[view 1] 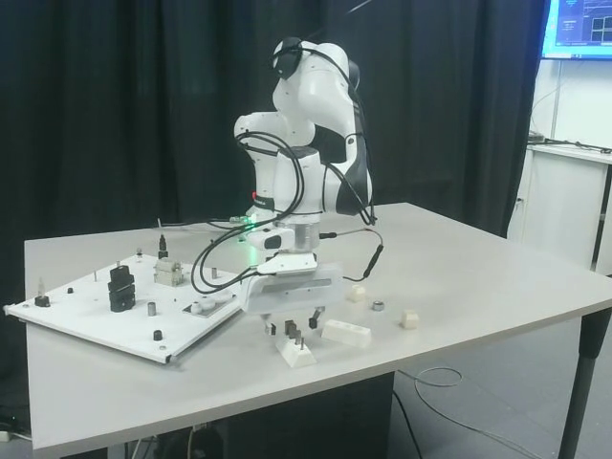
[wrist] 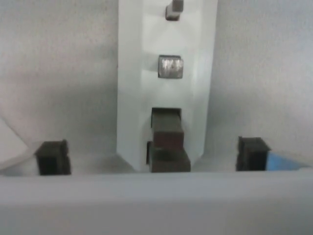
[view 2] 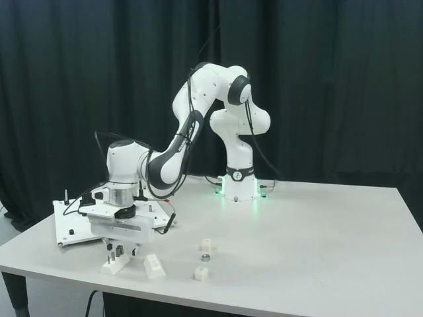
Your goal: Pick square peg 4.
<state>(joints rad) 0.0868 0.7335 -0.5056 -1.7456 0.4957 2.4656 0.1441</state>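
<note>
A white peg holder (wrist: 166, 98) lies on the grey table, also seen as the peg holder (view 1: 295, 352) and the peg holder (view 2: 114, 264). It carries three pegs in a row: a dark square peg (wrist: 168, 142) nearest the fingers, a grey square peg (wrist: 170, 67) in the middle, and a small peg (wrist: 174, 10) at the far end. My gripper (wrist: 151, 156) is open, just above the holder. Its black fingertips (wrist: 51, 157) stand wide apart on either side of the holder, level with the dark peg. Nothing is held. In the room views the gripper (view 1: 290, 330) hangs low over the holder.
A second white block (view 1: 346, 333) lies right beside the holder. Two small white cubes (view 1: 357, 294) (view 1: 409, 319) and a metal ring (view 1: 380, 306) lie further out. The white assembly board (view 1: 86, 316) with fixtures sits on the table's other side, close to the arm's cables.
</note>
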